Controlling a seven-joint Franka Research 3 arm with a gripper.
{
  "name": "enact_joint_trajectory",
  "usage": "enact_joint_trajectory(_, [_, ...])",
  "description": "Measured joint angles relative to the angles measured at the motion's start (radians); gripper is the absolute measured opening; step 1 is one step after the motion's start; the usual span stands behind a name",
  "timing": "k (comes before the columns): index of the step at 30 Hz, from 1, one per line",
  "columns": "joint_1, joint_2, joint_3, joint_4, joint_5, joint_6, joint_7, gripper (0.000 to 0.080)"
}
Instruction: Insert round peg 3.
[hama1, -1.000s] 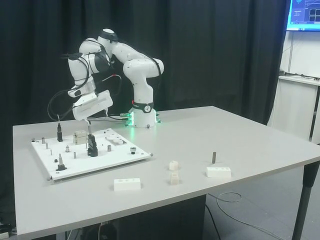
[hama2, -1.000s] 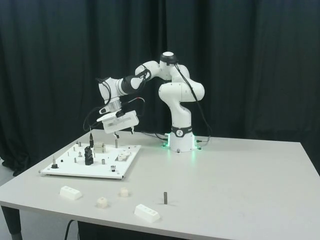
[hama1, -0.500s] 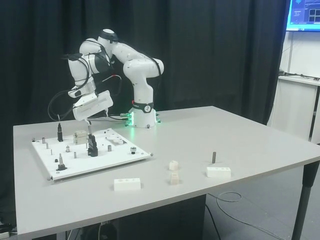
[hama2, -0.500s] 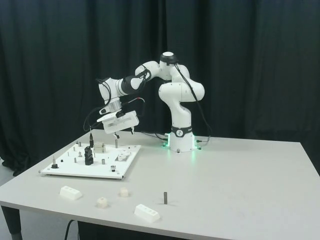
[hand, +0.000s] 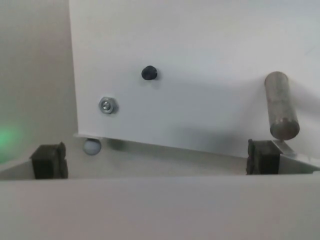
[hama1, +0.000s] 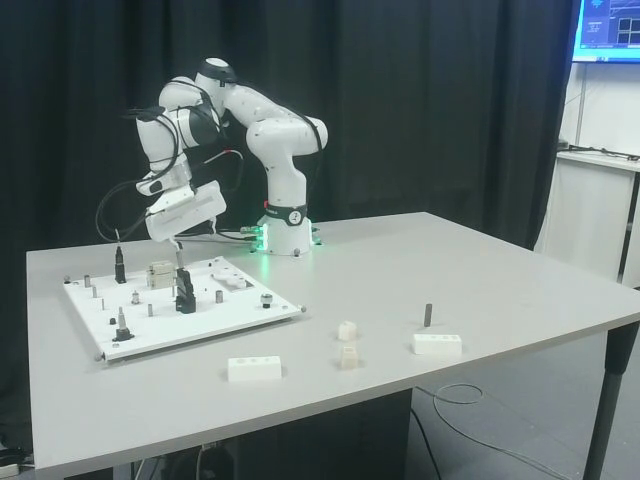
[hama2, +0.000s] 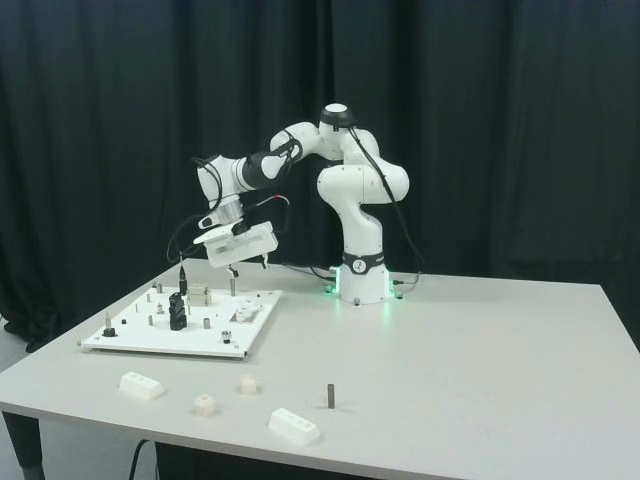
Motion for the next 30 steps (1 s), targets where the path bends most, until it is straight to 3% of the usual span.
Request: enact_joint_trajectory(30, [0.004,-0.001,-0.005,0.0,0.001,0.028,0.0,0.08])
